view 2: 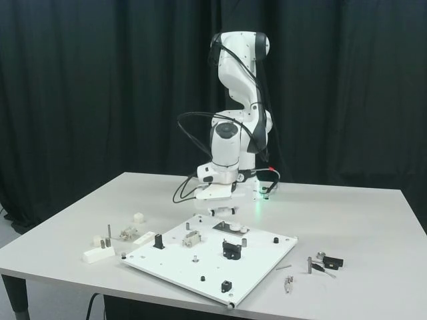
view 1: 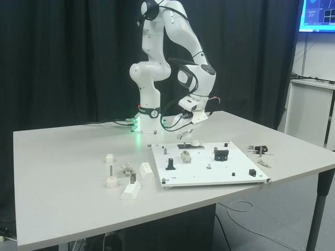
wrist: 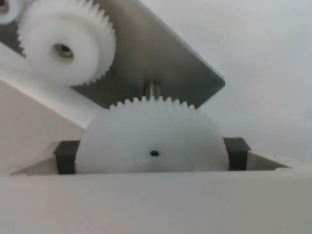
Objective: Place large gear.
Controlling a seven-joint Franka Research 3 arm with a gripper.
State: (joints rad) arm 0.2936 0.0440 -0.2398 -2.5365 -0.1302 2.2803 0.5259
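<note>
The large white gear (wrist: 151,141) sits between the black pads (wrist: 66,156) of my gripper (wrist: 152,155), which is shut on it. Just beyond its teeth a metal peg (wrist: 152,89) stands up from a grey plate (wrist: 161,58). A smaller white gear (wrist: 66,44) is mounted on the same plate, and the edge of another gear (wrist: 5,9) shows beside it. In the room views the gripper (view 1: 189,137) (view 2: 223,212) hangs low over the far edge of the white board (view 1: 209,172) (view 2: 200,263), where the grey plate (view 2: 230,228) lies.
The board carries a black bracket (view 1: 221,154) (view 2: 231,251), other small fixtures and pegs. White blocks (view 1: 131,191) and small parts lie on the table to one side of the board. Small metal tools (view 1: 259,150) (view 2: 323,263) lie on the other side.
</note>
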